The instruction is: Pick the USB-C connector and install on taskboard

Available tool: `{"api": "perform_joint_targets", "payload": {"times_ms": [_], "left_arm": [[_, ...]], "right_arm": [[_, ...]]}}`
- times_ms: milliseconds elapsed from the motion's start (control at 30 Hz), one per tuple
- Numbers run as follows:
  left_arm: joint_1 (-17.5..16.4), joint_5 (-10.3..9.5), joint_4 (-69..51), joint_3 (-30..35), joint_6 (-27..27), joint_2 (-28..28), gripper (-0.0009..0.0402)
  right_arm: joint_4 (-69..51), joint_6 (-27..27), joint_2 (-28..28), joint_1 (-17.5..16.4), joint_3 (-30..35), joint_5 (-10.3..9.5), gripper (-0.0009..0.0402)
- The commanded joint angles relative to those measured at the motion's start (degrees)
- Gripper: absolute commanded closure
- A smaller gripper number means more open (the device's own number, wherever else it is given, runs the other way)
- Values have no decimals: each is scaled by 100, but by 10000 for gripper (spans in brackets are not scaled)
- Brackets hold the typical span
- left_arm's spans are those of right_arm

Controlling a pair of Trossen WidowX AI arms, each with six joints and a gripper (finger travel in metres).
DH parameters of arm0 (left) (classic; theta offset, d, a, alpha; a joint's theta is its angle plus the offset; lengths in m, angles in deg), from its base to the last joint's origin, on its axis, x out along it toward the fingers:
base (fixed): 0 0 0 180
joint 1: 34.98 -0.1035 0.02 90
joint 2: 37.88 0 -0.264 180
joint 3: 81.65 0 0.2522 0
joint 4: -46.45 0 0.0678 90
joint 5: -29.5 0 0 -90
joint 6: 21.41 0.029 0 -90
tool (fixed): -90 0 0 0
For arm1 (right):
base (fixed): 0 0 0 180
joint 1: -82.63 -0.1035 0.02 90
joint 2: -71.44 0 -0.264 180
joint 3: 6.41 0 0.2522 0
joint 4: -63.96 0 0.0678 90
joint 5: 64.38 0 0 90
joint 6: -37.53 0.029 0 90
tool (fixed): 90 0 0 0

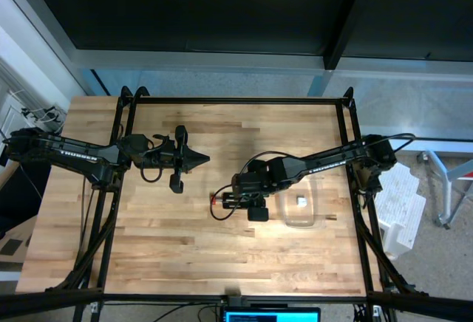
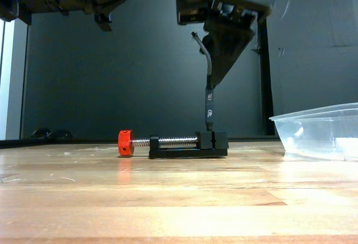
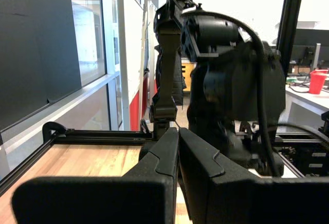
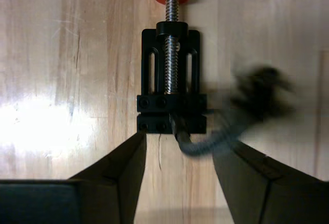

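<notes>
My right end effector [image 4: 179, 146] hangs over the taskboard [image 2: 187, 146] near the middle of the counter [image 2: 168, 199], pointing straight down, with its fingers spread wide and nothing between them gripped. The connector [image 2: 209, 107] stands upright in the block end of the taskboard, the end away from the orange-red knob [image 2: 125, 142], its lower tip sunk in the slot there. From the low view my fingertips sit just above the top of the connector. The wrist view shows each finger off to its own side, clear of it, with bare wood showing in the gap. A thin dark cable [image 2: 206, 54] rises from the connector, bends up beside my fingers, and in the wrist view trails off to one side as a blur. The taskboard lies flat, its silver screw [image 2: 173, 141] running level between the knob and the block. A clear tray [image 2: 313, 129] sits on the counter on the right side of the taskboard, near but not touching, with a small white piece [image 1: 301, 201] lying in it. My left end effector [image 3: 178, 147] is held well above the counter on the left side, well apart from the taskboard, aimed toward my right arm, fingers pressed together on nothing
</notes>
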State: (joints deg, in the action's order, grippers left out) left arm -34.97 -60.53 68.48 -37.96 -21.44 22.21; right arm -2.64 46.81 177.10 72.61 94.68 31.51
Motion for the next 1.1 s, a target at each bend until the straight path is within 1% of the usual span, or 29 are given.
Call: {"api": "perform_joint_targets", "payload": {"times_ms": [33, 167, 267, 500, 667, 767, 933, 967, 1100], "left_arm": [[0, 0, 4, 2, 0, 0, 393], [-2, 0, -7, 2, 0, 0, 393], [-2, 0, 7, 2, 0, 0, 393], [0, 0, 4, 2, 0, 0, 393], [0, 0, -13, 2, 0, 0, 393], [0, 0, -4, 2, 0, 0, 393], [0, 0, -94, 2, 0, 0, 393], [0, 0, -98, 2, 0, 0, 393], [0, 0, -101, 2, 0, 0, 393]], "right_arm": [[-101, -87, -184, -4, 13, 7, 190], [-208, -105, -490, 0, 13, 7, 170], [-264, -105, -704, 2, 13, 9, 164], [-378, -105, -798, 0, 13, 9, 172], [-363, -164, -846, 2, 11, 4, 187], [-223, -282, -1023, 52, -46, 7, 212], [284, -479, -1556, 232, -271, 33, 283], [450, -505, -1657, 260, -358, 66, 299], [1423, -579, -2159, 361, -953, 57, 368]]}}
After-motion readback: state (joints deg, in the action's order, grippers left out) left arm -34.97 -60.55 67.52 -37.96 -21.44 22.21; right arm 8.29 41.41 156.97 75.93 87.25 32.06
